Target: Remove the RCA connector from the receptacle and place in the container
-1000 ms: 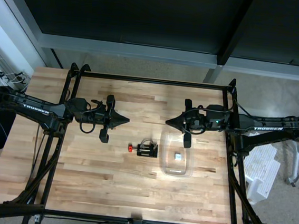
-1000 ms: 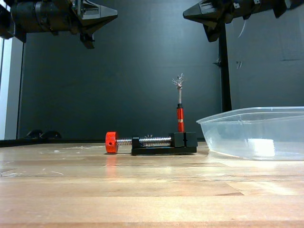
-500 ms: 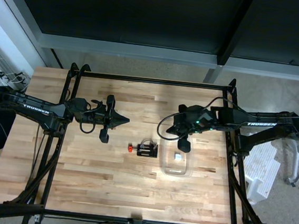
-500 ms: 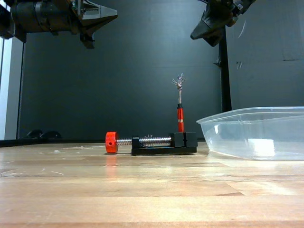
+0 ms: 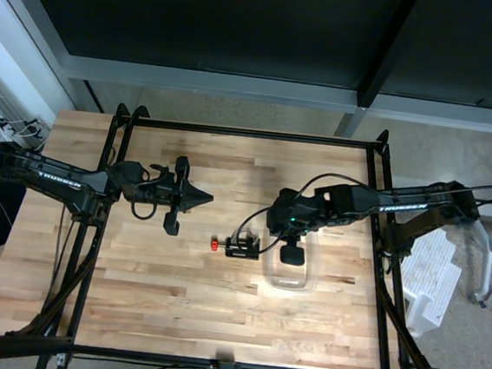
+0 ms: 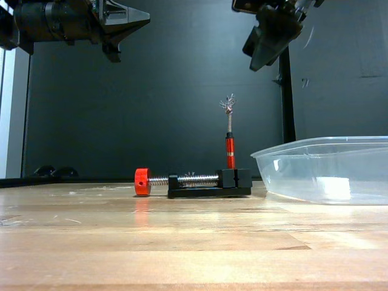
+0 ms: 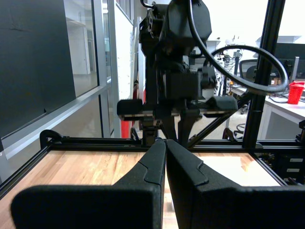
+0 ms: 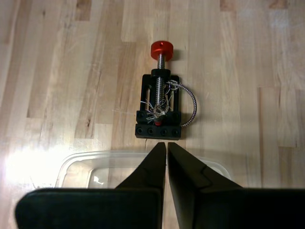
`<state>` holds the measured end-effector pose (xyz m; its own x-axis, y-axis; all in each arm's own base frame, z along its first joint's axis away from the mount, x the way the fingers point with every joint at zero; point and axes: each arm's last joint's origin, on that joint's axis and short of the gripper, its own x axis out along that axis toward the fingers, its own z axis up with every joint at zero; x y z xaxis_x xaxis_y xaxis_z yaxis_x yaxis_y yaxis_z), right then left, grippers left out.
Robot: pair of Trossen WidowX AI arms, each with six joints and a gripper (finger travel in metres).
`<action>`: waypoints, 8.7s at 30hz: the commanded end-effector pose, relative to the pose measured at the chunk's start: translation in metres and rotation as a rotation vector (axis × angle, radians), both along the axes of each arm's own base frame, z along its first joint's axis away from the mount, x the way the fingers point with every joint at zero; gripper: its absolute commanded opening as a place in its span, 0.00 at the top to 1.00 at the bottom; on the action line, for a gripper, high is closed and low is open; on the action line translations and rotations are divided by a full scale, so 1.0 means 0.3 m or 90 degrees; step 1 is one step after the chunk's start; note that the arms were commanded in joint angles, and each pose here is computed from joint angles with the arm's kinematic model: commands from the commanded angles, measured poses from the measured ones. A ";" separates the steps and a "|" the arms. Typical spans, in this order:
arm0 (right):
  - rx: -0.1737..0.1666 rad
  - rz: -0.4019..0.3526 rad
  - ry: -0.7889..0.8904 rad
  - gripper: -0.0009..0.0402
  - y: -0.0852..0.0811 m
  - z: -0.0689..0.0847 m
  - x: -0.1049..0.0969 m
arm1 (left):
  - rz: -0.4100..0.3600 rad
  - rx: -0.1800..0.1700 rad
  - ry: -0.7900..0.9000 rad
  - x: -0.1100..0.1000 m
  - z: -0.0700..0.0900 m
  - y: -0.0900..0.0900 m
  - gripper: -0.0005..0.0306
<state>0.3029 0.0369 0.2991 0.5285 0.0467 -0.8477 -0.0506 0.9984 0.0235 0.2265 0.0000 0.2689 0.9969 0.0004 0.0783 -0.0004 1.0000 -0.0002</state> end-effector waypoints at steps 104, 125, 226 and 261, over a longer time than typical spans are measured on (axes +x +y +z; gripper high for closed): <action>-0.022 -0.055 0.016 0.97 0.062 -0.146 0.147 | 0.000 0.000 0.000 0.000 0.000 0.000 0.98; -0.014 -0.043 0.004 0.97 0.070 -0.073 0.062 | 0.000 0.000 0.000 0.000 0.000 0.000 0.98; -0.010 -0.055 -0.608 0.98 -0.127 0.065 -0.186 | 0.000 0.000 0.000 0.000 0.000 0.000 0.98; 0.009 -0.054 -0.636 0.98 -0.127 -0.050 -0.203 | 0.000 0.000 0.000 0.000 0.000 0.000 0.98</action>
<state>0.2420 -0.0014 0.2846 0.9998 -0.0175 -0.0101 0.0178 0.9996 0.0210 0.2265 0.0000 0.2690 0.9969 0.0004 0.0783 -0.0004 1.0000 0.0001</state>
